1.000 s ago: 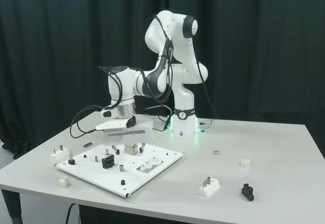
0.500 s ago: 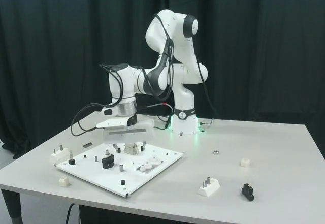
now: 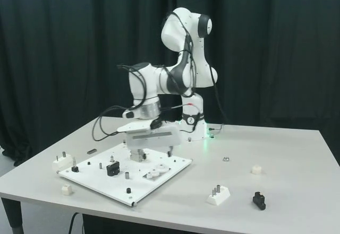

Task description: Pick round peg 2.

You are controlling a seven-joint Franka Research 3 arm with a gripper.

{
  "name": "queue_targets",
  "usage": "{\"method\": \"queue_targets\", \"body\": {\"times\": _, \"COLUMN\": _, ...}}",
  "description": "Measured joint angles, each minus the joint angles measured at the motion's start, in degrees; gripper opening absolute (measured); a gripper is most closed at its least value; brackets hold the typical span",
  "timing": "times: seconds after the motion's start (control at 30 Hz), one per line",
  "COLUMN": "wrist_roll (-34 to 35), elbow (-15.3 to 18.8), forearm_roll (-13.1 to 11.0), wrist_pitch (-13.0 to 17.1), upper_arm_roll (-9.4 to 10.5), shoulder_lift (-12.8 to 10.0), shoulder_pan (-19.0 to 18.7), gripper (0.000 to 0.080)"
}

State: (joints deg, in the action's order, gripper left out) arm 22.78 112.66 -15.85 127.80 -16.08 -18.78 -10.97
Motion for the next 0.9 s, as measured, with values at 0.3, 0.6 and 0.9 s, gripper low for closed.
{"method": "queue_targets", "body": {"times": 0.3, "wrist_roll": 9.62, "elbow": -1.3, "forearm_roll": -0.74, "wrist_pitch": -1.37, "upper_arm_roll": 0.05, "shoulder_lift": 0.19, "shoulder_pan": -6.69, "gripper": 0.08}}
{"method": "queue_targets", "body": {"times": 0.6, "wrist_roll": 16.76, "elbow": -1.51, "forearm_roll": -0.62, "wrist_pitch": -0.84, "upper_arm_roll": 0.02, "shoulder_lift": 0.09, "shoulder_pan": -12.25, "gripper": 0.08}}
{"method": "queue_targets", "body": {"times": 0.9, "wrist_roll": 24.85, "elbow": -1.58, "forearm_roll": -0.62, "wrist_pitch": 3.28, "upper_arm_roll": 0.01, "shoulder_lift": -1.2, "shoulder_pan": -15.14, "gripper": 0.08}}
